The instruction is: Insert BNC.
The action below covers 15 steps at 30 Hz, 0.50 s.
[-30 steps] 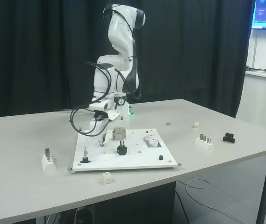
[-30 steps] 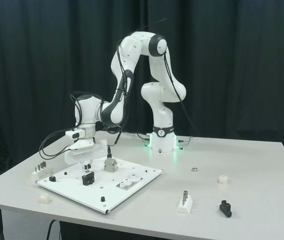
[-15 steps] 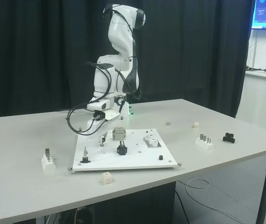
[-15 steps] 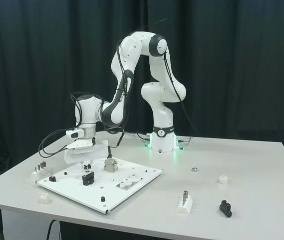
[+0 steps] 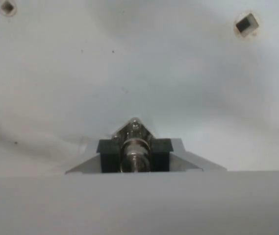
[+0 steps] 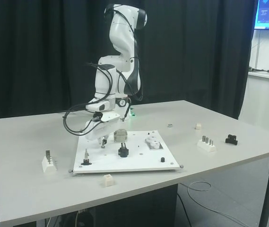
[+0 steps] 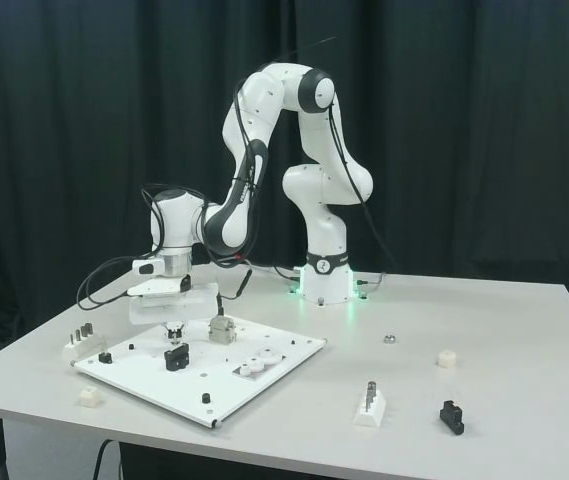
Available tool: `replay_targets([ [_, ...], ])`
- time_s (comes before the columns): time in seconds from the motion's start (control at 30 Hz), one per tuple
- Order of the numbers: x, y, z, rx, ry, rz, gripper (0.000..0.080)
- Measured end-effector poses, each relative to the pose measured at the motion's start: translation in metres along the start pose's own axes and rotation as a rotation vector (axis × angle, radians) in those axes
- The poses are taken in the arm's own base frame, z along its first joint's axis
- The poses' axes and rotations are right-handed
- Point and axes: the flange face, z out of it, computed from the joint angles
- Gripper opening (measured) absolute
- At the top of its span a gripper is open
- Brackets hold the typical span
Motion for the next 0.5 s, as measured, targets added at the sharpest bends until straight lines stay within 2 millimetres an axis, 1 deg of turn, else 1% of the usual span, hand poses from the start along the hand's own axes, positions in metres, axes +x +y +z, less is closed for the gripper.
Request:
replay_targets([
  [0.2,0.0000,0.0000,0.0000,0.000,0.000,0.044,0.0120],
  [0.5,-0.0001,-0.0003,0.0001,0.001,-0.001,0.047,0.0120],
])
